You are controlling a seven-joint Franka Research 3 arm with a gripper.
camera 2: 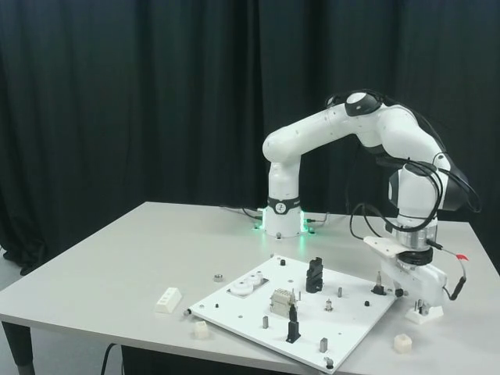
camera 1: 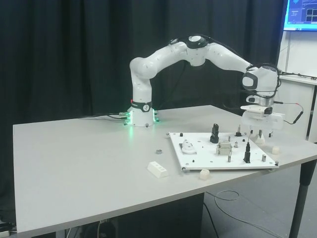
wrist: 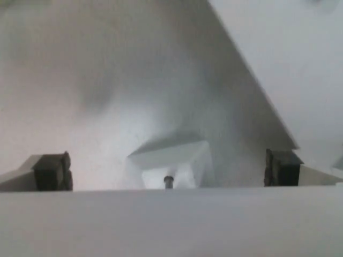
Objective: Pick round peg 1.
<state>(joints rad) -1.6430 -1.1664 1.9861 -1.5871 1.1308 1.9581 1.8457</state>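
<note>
The round peg (wrist: 169, 181) stands upright in a small white holder (wrist: 174, 163) on the bench (camera 1: 74, 148), just off the far corner of the white board (camera 2: 258, 316); the gripper (wrist: 169, 170) hangs directly above it, its two black fingertips (wrist: 52, 171) spread wide on either side and touching nothing; the white arm (camera 1: 198, 52) arches over from its green-lit base (camera 1: 141, 116).
</note>
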